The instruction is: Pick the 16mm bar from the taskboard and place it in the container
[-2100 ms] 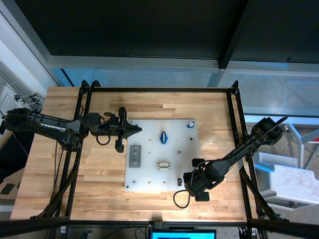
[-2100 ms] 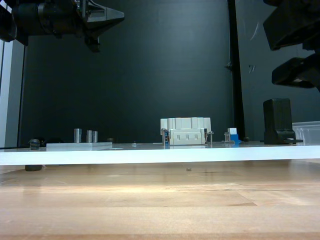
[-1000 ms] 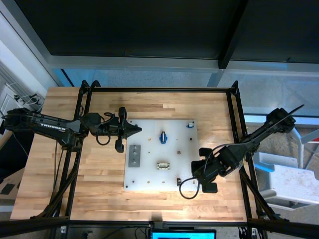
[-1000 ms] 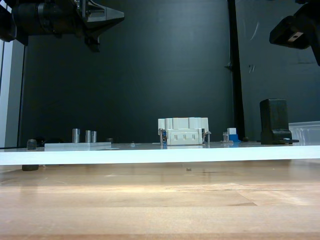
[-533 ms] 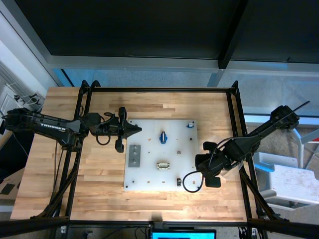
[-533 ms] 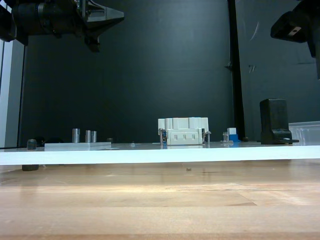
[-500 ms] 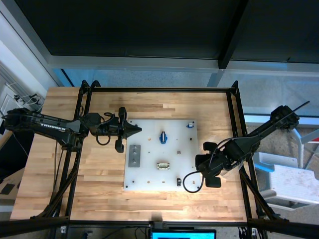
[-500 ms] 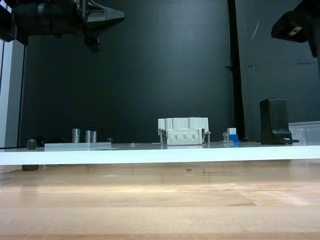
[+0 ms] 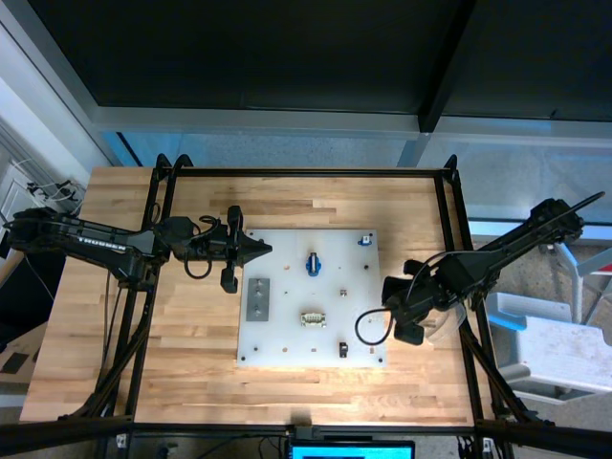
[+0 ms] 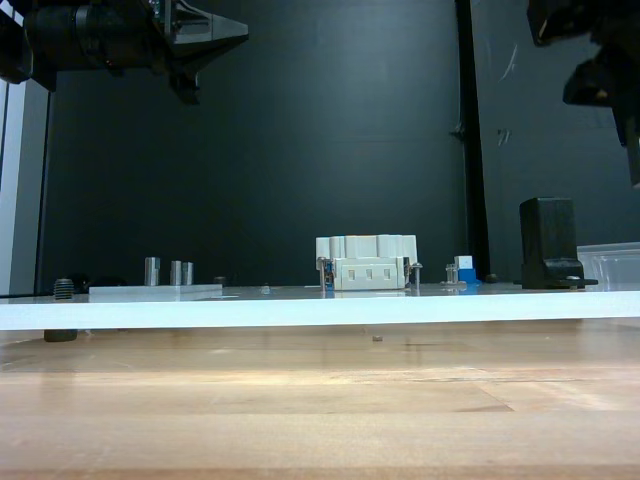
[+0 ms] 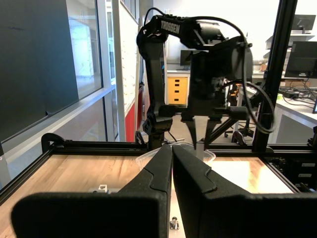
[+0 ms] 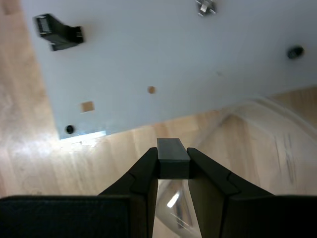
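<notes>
One risk: my right end effector [image 12: 173, 154] grips the 16mm bar [image 12: 173, 161] over the container [image 12: 250, 106] rim just beneath; released here, it could bounce onto the bench [image 12: 74, 163]. Left end effector [image 11: 172, 154], closed and empty, hangs across the taskboard [image 12: 163, 49].

A small dark grey metal bar [image 12: 173, 159], matt and smooth, is clamped between the matt black plastic fingers of the right gripper [image 12: 173, 153], above a round bowl of clear glossy plastic [image 12: 262, 116]. The flat white taskboard plate [image 12: 148, 49] looks smooth and satin. The pale wooden table [image 9: 191, 382] carries a slight sheen. The left gripper [image 11: 172, 148], of the same matt black plastic, is held closed over the plate's far left corner.
</notes>
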